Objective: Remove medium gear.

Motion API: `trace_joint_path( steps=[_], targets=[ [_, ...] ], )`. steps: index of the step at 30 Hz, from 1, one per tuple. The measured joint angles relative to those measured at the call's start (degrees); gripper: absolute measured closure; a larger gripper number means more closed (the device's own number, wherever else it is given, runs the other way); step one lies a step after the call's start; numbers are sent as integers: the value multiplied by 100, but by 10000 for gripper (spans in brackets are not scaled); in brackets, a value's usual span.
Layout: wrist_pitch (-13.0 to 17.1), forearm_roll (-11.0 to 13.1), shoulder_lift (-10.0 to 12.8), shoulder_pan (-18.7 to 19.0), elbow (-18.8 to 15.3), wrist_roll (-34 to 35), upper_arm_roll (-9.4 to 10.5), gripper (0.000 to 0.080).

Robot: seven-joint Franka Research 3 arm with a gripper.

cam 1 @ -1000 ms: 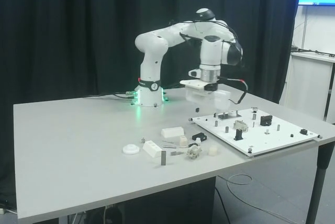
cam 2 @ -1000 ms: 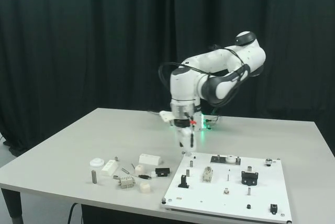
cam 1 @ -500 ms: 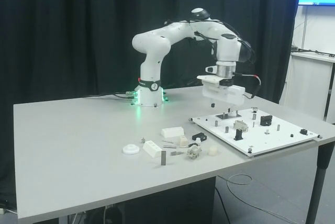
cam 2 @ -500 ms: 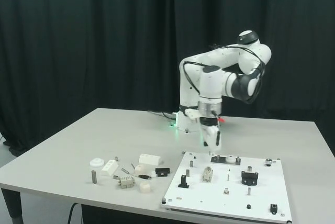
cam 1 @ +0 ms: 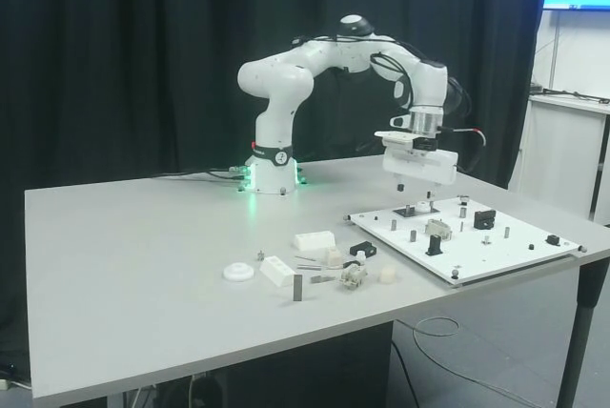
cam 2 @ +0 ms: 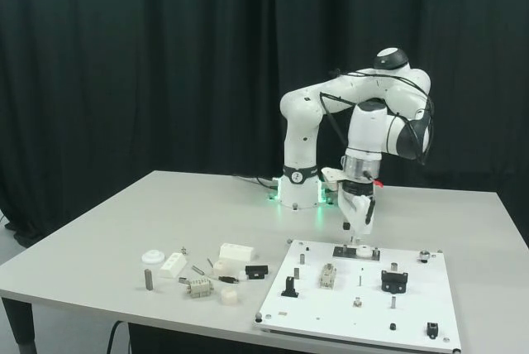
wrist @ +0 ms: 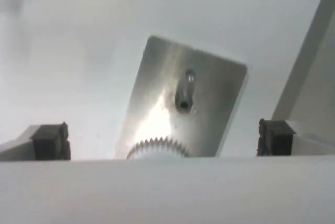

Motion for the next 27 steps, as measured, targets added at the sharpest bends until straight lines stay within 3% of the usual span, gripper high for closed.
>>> trace_joint_path(
  steps=[8,27],
  targets=[
    [155,3,-9,86,26,112,120,3],
    [168,123,-266,-100,168,-47,352,3]
  ],
)
